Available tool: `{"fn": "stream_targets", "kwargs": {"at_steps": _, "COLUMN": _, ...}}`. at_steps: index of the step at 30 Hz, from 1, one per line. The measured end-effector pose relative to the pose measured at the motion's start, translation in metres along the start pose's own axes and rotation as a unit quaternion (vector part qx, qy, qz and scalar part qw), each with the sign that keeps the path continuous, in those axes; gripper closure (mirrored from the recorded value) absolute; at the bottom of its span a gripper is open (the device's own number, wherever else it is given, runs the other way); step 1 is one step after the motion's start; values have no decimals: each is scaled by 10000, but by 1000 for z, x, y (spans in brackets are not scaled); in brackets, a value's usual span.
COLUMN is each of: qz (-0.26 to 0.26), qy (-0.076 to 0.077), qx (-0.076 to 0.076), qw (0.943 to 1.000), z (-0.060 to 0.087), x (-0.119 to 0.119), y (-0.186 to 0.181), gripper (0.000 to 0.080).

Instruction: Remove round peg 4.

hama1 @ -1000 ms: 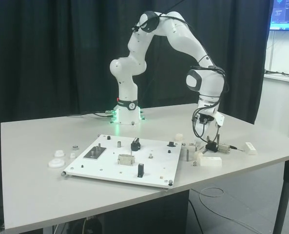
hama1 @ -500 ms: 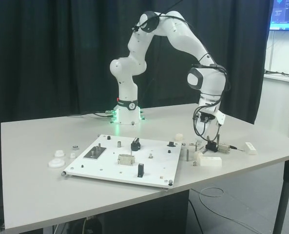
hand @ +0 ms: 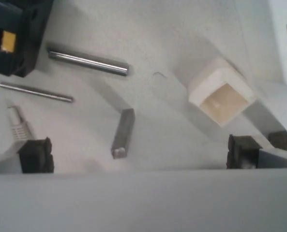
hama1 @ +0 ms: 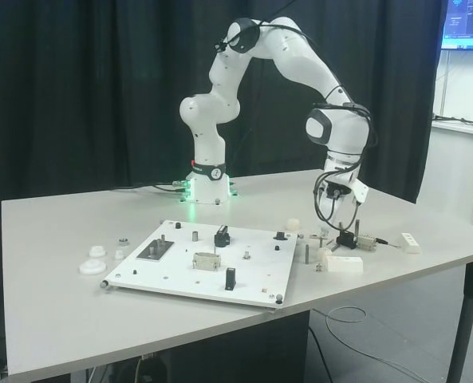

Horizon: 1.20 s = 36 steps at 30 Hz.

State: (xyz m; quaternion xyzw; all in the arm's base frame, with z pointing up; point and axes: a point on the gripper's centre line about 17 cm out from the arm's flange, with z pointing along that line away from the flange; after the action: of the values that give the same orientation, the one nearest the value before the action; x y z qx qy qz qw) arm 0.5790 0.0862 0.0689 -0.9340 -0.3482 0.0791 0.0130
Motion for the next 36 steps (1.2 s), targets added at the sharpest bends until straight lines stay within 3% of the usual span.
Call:
{"fn": "stream_targets", "kwargs": {"at_steps": 19, "qz": 28, "qy": -347, "qx": -236, "qw": 9991, "z": -32, "x": -41, "y": 46, "gripper": 3}}
{"fn": "stream_targets", "kwargs": {"at_steps": 29, "qz": 69, "qy": -581, "qx": -315, "qw": 9978, "z": -47, "x": -84, "y": 80, "gripper": 3}}
{"fn": "stream_targets", "kwargs": {"at_steps": 36, "qz": 11, "qy": -733, "qx": -312, "qw": 9968, "z": -48, "x": -121, "y": 107, "gripper": 3}}
